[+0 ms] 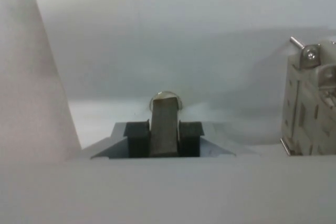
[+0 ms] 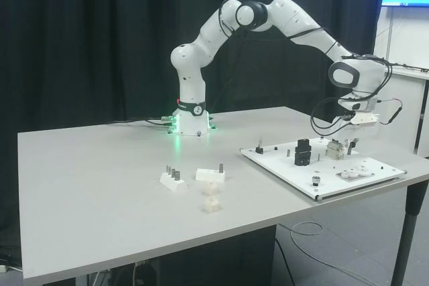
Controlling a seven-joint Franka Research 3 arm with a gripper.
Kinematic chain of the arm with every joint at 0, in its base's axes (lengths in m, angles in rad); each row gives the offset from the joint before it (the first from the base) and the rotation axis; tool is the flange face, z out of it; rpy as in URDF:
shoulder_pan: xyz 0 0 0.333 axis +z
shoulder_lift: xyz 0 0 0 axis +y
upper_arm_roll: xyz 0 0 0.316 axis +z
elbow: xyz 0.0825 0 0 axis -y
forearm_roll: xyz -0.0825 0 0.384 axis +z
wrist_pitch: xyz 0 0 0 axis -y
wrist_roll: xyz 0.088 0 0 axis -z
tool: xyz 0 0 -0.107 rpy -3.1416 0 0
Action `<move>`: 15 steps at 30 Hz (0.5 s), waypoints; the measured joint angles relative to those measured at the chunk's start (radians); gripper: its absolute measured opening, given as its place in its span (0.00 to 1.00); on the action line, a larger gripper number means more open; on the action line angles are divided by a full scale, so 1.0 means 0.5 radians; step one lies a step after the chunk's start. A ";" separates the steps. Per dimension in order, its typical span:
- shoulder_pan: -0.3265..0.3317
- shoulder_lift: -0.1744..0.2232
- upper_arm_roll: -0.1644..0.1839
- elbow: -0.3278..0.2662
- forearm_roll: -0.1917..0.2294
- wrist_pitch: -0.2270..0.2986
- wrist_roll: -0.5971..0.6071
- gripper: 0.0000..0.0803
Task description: Insert square peg 3.
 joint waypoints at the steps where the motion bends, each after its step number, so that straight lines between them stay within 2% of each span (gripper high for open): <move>1: 0.000 0.000 0.000 0.000 0.000 0.000 0.000 0.14; 15: 0.004 -0.001 0.000 0.000 -0.006 -0.005 -0.078 0.14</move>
